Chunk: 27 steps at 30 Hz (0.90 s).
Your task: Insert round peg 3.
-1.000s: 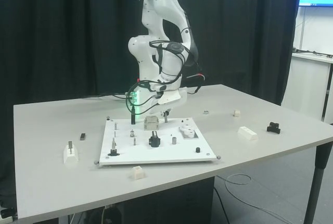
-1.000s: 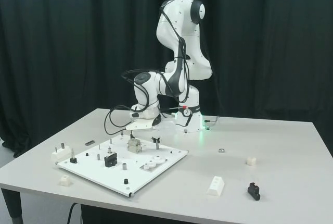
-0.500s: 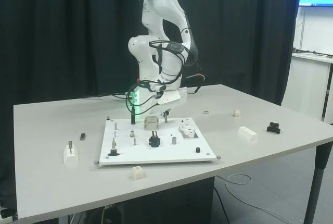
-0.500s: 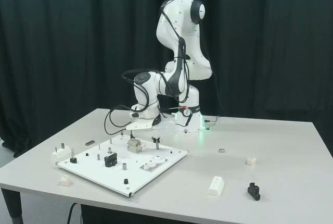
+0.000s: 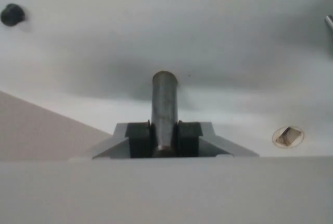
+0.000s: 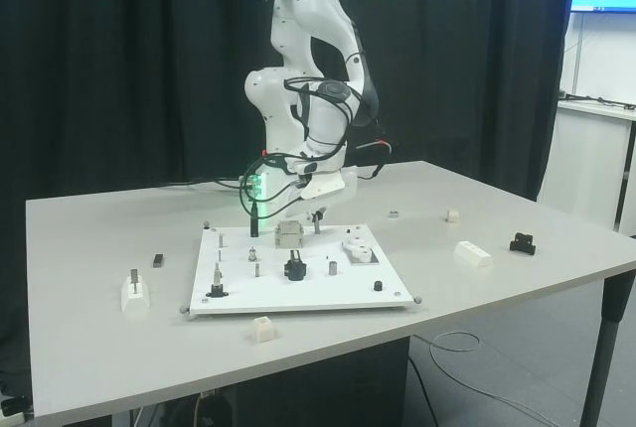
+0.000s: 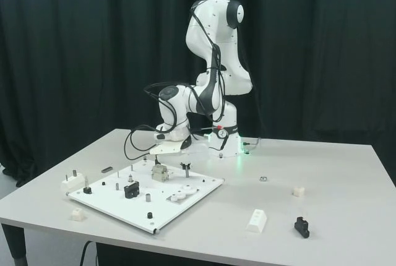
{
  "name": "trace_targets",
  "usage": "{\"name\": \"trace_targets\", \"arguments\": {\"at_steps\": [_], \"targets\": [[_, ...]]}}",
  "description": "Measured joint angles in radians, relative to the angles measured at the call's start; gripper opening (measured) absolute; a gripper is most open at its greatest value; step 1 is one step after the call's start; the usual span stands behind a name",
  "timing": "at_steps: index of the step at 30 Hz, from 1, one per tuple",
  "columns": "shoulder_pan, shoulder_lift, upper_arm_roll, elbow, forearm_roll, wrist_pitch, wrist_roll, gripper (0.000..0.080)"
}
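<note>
In the wrist view my gripper (image 5: 164, 148) is shut on a grey metal round peg (image 5: 164, 110), held upright between the two black fingertips (image 5: 138, 138). The peg's lower end hangs just above the white board (image 5: 218, 52), close to the board's edge. In the first room view the gripper (image 6: 317, 216) is low over the far side of the board (image 6: 338, 293), beside a grey block (image 6: 289, 234). The second room view shows the gripper (image 7: 185, 168) next to that block (image 7: 159, 173) on the board (image 7: 111, 203).
A black knob (image 5: 11, 14) and a hole (image 5: 287, 136) lie on the board near the peg. Several small pegs and black parts stand on the board. Around it on the grey table are white blocks (image 6: 135, 293) (image 6: 262, 329) (image 6: 473, 253) and a black piece (image 6: 523, 243).
</note>
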Motion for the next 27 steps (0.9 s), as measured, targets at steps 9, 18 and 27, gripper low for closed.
{"name": "trace_targets", "arguments": {"at_steps": [9,18,27], "targets": [[0.000,0.000,-0.005,0.000,0.018,0.002,0.001,0.0106],[0.000,0.001,-0.014,0.000,0.051,0.009,0.018,0.0106],[0.000,0.002,-0.017,0.000,0.069,0.013,0.048,0.0106]]}}
